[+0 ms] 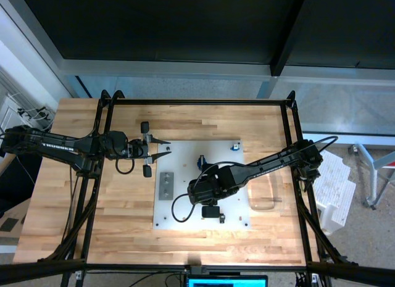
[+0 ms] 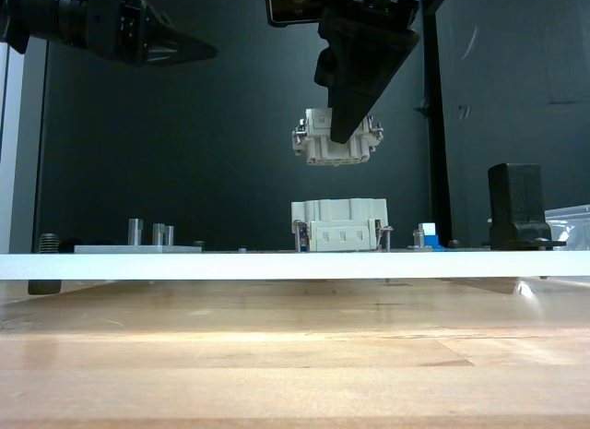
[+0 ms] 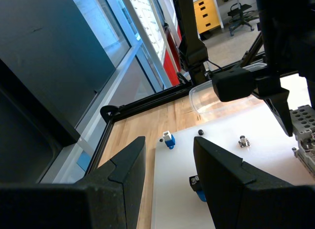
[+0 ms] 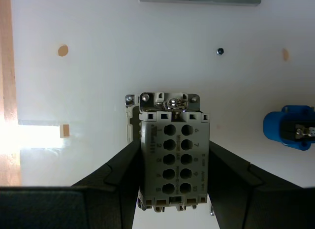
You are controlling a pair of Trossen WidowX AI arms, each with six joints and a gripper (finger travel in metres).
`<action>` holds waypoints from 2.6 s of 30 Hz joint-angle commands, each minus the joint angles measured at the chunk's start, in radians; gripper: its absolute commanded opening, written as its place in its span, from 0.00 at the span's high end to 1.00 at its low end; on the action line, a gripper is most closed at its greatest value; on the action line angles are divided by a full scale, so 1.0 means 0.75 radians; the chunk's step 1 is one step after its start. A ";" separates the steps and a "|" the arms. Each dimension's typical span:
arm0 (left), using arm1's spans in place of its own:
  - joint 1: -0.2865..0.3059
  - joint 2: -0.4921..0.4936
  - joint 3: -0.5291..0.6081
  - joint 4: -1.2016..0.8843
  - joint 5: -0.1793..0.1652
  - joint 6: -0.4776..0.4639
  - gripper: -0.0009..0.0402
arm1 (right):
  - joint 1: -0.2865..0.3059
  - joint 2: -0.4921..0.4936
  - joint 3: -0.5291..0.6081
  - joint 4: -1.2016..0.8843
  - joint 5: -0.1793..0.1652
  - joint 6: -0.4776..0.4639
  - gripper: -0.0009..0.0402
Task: Pick the HAN10E connector and install on the hub
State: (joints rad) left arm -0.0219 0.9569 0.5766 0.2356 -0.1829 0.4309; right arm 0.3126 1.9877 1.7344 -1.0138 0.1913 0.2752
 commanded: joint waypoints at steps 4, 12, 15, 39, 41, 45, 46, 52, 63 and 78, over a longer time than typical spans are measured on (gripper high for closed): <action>0.001 0.001 0.001 0.000 -0.001 0.001 0.66 | 0.010 0.001 -0.036 0.047 -0.001 0.004 0.82; 0.001 0.001 0.001 0.000 -0.001 0.001 0.66 | 0.022 0.001 -0.089 0.117 -0.002 0.007 0.82; 0.001 0.001 0.001 0.000 -0.001 0.001 0.66 | 0.024 0.001 -0.106 0.136 -0.001 0.005 0.82; 0.001 0.001 0.001 0.000 -0.001 0.001 0.66 | 0.024 0.001 -0.204 0.231 0.002 -0.054 0.82; 0.001 0.001 0.001 0.000 -0.001 0.001 0.66 | 0.023 0.001 -0.208 0.234 0.002 -0.055 0.82; 0.001 0.001 0.001 0.000 -0.001 0.001 0.66 | 0.022 0.001 -0.208 0.236 0.002 -0.062 0.82; 0.001 0.001 0.001 0.000 -0.001 0.001 0.66 | 0.022 0.001 -0.209 0.238 0.002 -0.065 0.82; 0.001 0.001 0.001 0.000 -0.001 0.001 0.66 | 0.022 0.001 -0.276 0.325 -0.004 -0.061 0.82; 0.001 0.001 0.001 0.000 -0.001 0.001 0.66 | 0.022 0.000 -0.331 0.380 -0.014 -0.054 0.82; 0.001 0.001 0.001 0.000 -0.001 0.001 0.66 | 0.023 -0.042 -0.327 0.392 -0.013 -0.042 0.56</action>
State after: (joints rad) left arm -0.0216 0.9573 0.5766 0.2356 -0.1837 0.4313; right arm 0.3290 1.9652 1.4879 -0.7216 0.1791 0.2333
